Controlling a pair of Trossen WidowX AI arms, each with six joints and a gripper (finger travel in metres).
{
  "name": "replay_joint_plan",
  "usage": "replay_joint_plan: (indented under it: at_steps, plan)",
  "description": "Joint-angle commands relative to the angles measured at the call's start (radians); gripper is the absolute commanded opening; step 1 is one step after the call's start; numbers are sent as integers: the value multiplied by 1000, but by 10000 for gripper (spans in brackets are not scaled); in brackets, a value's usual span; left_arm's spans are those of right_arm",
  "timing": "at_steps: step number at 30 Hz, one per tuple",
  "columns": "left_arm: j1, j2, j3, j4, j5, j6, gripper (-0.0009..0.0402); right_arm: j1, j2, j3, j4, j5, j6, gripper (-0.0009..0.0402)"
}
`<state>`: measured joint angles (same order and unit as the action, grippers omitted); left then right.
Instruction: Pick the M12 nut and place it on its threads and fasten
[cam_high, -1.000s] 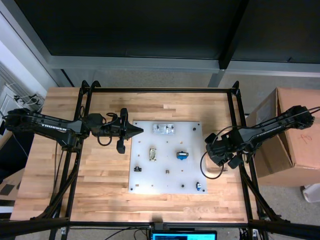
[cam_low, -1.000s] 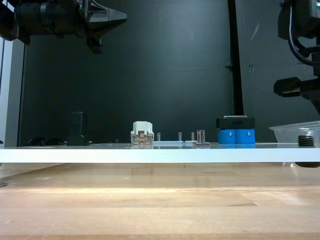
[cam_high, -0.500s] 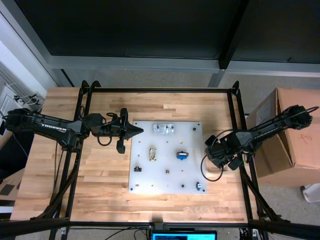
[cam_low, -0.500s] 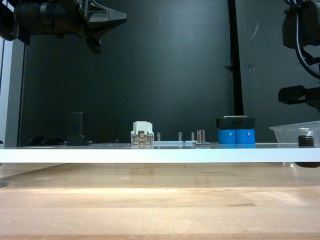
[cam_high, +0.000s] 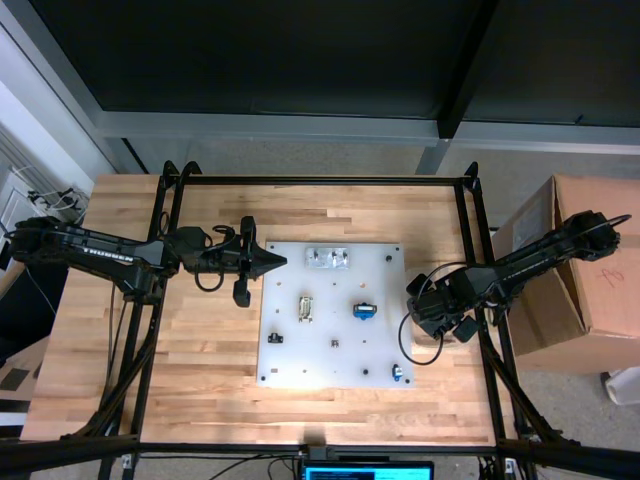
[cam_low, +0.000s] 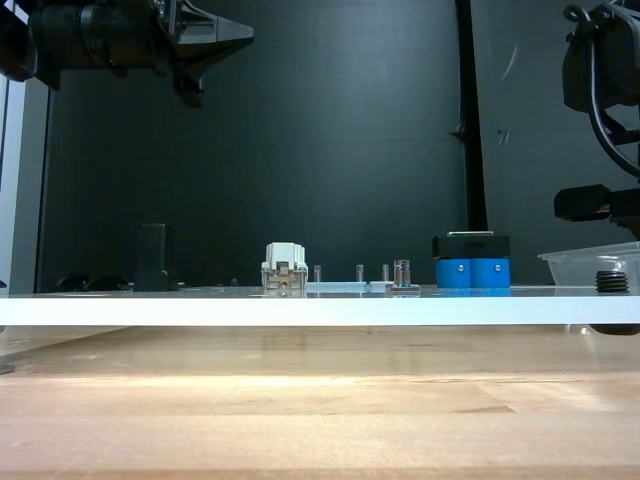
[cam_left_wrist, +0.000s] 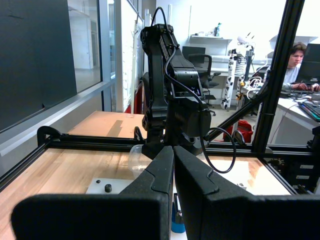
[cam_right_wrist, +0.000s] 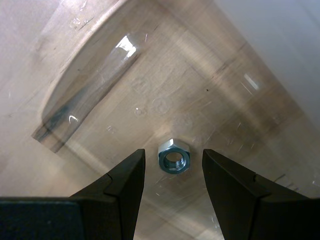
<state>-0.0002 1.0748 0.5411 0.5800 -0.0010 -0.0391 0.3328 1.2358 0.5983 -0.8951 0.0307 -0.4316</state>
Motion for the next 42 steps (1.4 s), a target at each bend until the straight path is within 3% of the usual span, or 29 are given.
replay_joint_plan:
  at_steps: [1, 23, 42]
  plan:
    - [0, 0, 0, 0, 0, 0, 0, 0, -1, -6, 6, 1, 0, 158]
    - [0, 0, 0, 1, 0, 0, 0, -4, -2, -63, 75, 4, -49, 152]
    - [0, 0, 0, 0, 0, 0, 0, -5, -14, -55, 67, 3, -52, 15]
